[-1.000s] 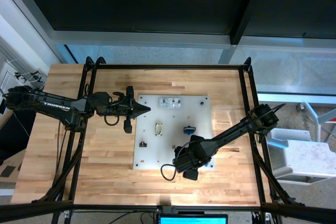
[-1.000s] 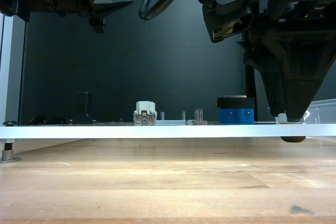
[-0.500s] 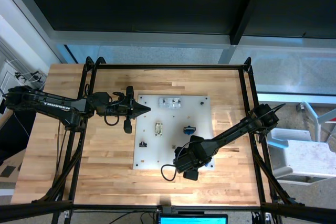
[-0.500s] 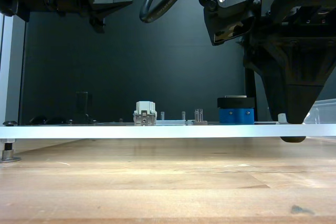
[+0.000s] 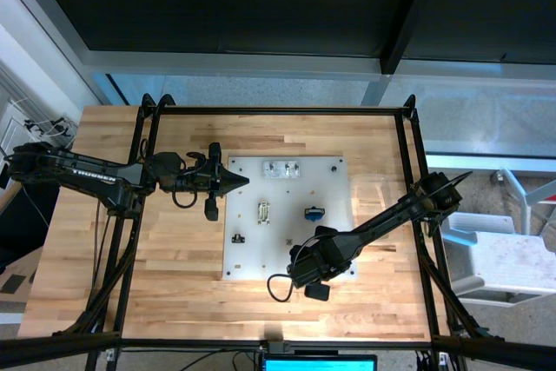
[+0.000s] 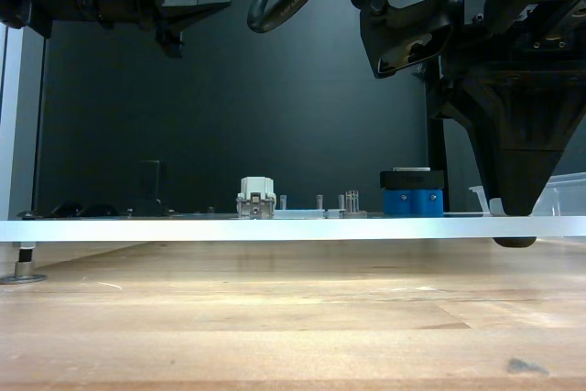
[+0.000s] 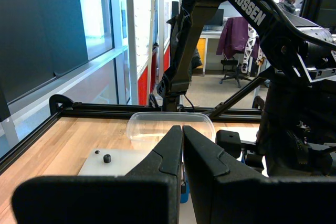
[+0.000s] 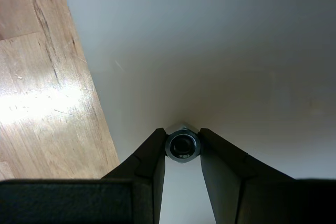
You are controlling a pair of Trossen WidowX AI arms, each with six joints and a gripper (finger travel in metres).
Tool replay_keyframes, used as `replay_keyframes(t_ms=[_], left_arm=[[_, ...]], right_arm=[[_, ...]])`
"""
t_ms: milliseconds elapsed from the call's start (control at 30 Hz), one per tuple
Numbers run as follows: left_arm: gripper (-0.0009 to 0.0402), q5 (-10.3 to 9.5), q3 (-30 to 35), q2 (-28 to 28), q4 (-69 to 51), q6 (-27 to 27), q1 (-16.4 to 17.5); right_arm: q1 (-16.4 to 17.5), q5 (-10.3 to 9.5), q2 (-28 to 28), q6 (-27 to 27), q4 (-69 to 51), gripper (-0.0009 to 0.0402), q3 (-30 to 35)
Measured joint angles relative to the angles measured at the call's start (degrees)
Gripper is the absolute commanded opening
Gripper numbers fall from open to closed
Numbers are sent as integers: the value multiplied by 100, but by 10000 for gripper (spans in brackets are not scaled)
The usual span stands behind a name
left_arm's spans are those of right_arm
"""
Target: Unfasten the M12 fastener and place in the container
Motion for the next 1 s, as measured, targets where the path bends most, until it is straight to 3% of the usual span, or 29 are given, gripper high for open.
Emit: replay_keyframes(t_ms=[167,633,800,1000], left_arm=[[0,0,-2,0,0,0,0],[0,0,0,0,0,2,0],[0,0,-2,0,0,0,0],[0,0,0,0,0,2,0]], right_arm=[[0,26,0,-87,81,-2,-4],[-15,-155,-9,-282,175,7,-4],[-11,-173,-9,-927,188,7,-4],[-11,-195,-9,-2406,208,7,-4]])
